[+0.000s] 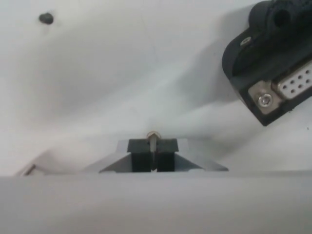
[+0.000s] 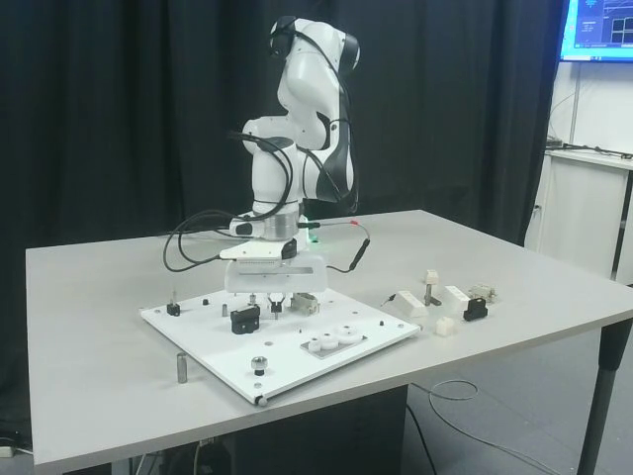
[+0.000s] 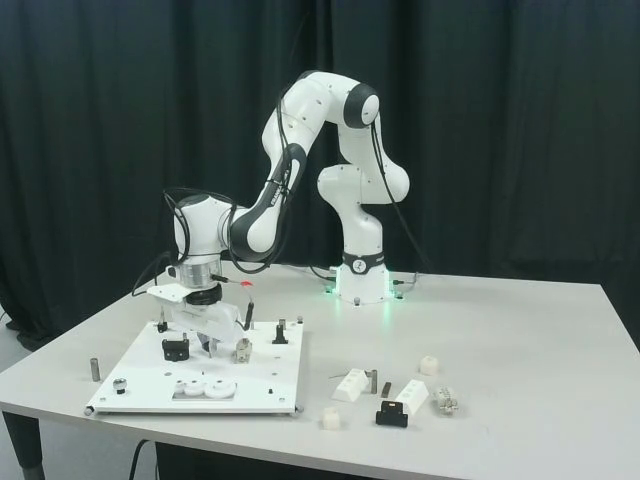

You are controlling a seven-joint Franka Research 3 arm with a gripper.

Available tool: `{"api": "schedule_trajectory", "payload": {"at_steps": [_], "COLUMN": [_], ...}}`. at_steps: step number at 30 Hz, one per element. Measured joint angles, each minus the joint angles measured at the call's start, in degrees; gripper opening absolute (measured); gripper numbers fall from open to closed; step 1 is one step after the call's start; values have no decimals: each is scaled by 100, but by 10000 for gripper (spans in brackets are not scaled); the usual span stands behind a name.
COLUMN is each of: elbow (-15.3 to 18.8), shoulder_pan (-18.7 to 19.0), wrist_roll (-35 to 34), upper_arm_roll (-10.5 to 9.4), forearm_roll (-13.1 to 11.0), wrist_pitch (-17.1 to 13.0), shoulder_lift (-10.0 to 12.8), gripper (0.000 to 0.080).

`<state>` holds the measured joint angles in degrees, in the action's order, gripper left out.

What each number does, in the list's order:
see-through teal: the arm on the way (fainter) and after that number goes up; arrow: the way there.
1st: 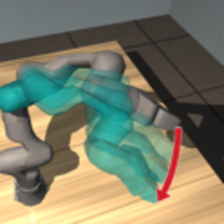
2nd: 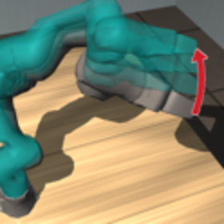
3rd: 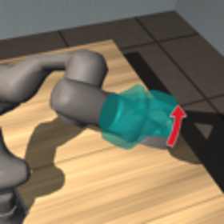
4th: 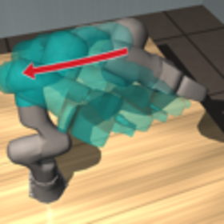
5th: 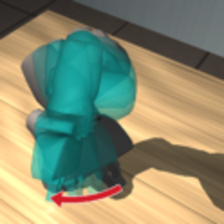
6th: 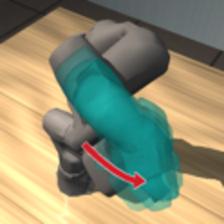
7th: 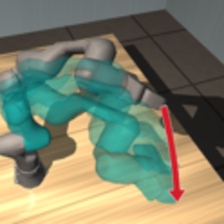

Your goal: Remove square peg 1.

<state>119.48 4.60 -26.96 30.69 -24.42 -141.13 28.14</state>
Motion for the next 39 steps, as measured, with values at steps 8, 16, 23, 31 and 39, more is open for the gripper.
{"api": "schedule_trajectory", "payload": {"at_steps": [8,16,23,31,39], "elbow": [0,0,0,-1,-2], "shoulder_pan": [2,8,22,43,43], "wrist_roll": [-50,2,164,204,205], "upper_arm_roll": [0,0,15,52,64], "forearm_roll": [1,40,84,144,201], "wrist_pitch": [0,0,20,92,142], "shoulder_lift": [0,-6,-26,-92,-157], "gripper": [19,19,19,19,19]}}
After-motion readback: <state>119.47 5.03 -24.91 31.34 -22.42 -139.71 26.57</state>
